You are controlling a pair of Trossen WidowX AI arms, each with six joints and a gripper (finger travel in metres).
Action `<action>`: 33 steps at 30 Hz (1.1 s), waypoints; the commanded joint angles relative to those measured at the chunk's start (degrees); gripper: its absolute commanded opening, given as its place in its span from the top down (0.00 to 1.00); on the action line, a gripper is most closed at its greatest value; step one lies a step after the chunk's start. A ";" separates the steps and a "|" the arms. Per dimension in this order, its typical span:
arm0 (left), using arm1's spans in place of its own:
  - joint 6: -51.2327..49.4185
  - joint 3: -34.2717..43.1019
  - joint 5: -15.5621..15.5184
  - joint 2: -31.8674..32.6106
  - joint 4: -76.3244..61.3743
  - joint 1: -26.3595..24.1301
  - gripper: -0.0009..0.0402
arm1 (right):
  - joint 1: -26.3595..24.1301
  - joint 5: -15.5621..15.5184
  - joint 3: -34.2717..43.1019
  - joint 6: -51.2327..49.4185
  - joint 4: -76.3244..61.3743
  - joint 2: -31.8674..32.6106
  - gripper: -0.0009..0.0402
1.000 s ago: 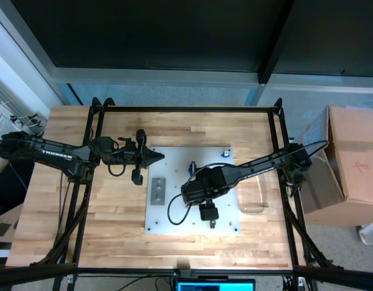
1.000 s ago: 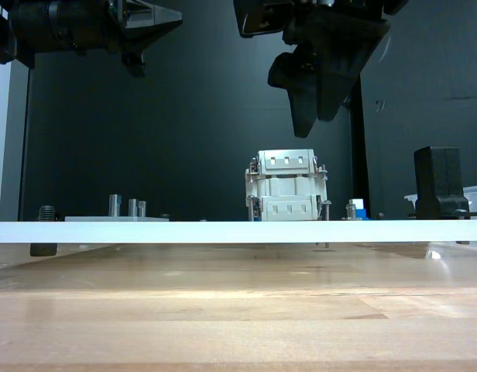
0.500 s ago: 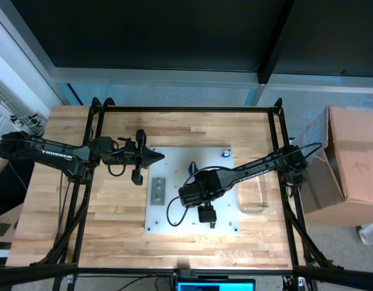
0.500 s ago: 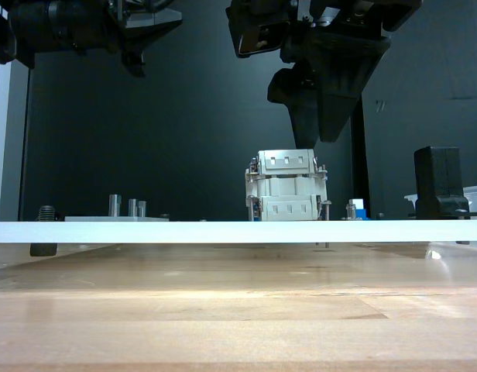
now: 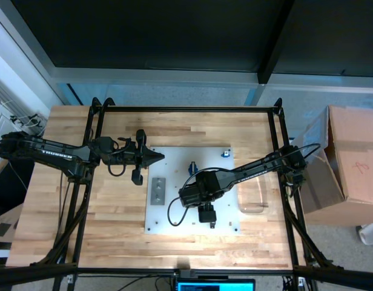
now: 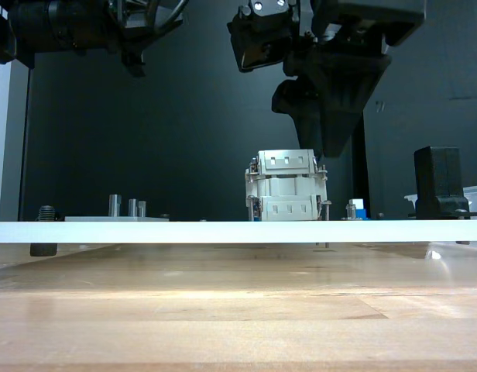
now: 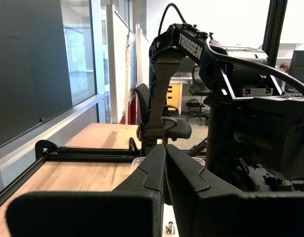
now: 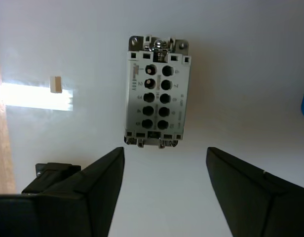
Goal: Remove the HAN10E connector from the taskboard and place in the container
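Connector, place: The connector (image 6: 286, 186) sits in its seat on the board (image 6: 223, 230). It stands straight up and looks pushed all the way down.
Connector, change: It has not moved in the last second. Nothing is holding it.
Connector, look: It is pale grey and made of two blocks, one on top of the other. From above (image 8: 156, 91) I see ten round holes in two rows, with a shiny screw at one end.
Right gripper, change: The right gripper (image 6: 320, 151) has come down. Its tips were well above the connector, and now they are about level with its top.
Right gripper, state: Its fingers are spread wide with nothing in them (image 8: 165, 153). The connector is just past the tips, not yet between them.
What it means: I think I am still reaching in. The grab and the pull-out are not done.
Left gripper: The left gripper (image 5: 156, 156) hangs high at 10 o'clock from the connector, well apart. Its fingers are pressed together on nothing (image 7: 164, 158).
Container: The clear container (image 5: 254, 197) lies at 3 o'clock from the right gripper, just off the board's edge.
Other: A black block (image 6: 438, 182) stands on the board at 3 o'clock from the connector.
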 commanded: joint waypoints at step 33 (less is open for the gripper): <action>0.00 0.00 0.00 0.02 0.02 0.00 0.98 | -0.09 -2.45 -5.29 0.57 4.44 -0.04 0.98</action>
